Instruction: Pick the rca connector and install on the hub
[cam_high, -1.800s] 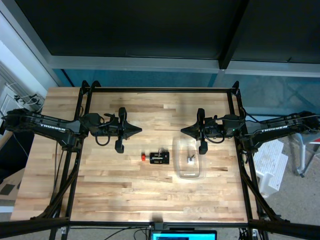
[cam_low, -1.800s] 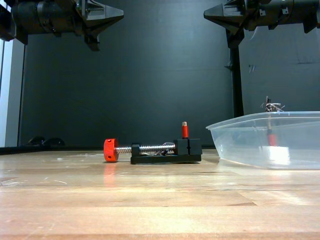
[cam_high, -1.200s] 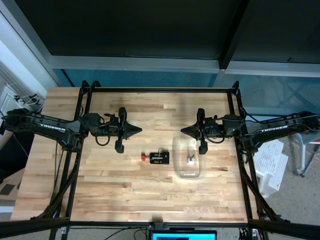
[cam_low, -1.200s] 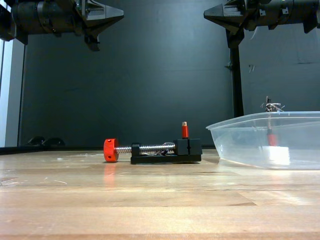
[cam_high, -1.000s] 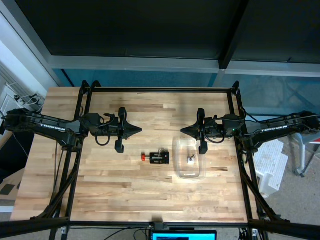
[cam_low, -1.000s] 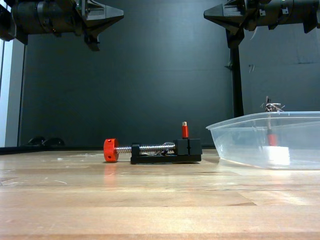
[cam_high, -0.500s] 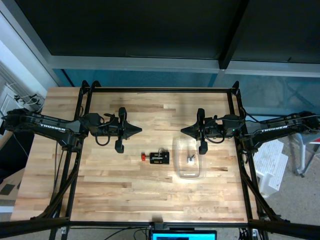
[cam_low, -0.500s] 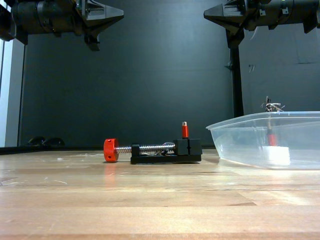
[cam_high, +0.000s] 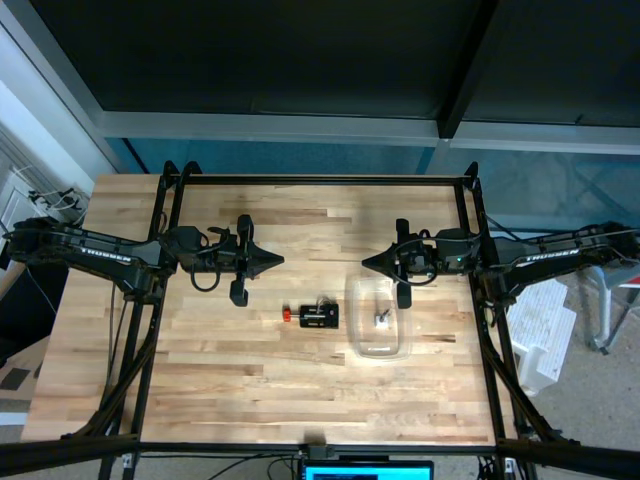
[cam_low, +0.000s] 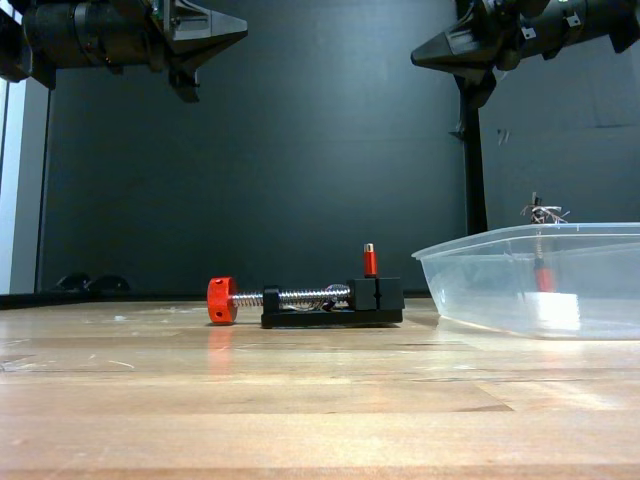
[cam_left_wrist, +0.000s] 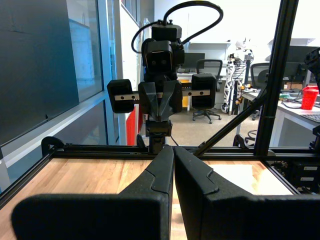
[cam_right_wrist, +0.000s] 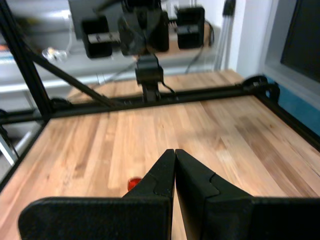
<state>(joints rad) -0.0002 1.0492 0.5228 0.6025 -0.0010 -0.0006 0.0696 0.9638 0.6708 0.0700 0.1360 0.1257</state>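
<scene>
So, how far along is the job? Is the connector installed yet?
Nothing done: the rca connector lies in the clear tray, apart from the hub. Nothing in hand: the right gripper hovers shut, high near the tray; the left gripper is shut, high at left. Remaining: pick, carry, install.

wooden table (cam_high: 250, 390) before a dark wall (cam_low: 320, 150), office chair (cam_left_wrist: 209, 69) beyond.

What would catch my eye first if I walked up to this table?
The left gripper and the right gripper, both shut, hang high over a wooden table, tips facing each other. On the table sits a small black block with a bright red knob. Beside it is a clear plastic tray holding a tiny grey piece.
</scene>
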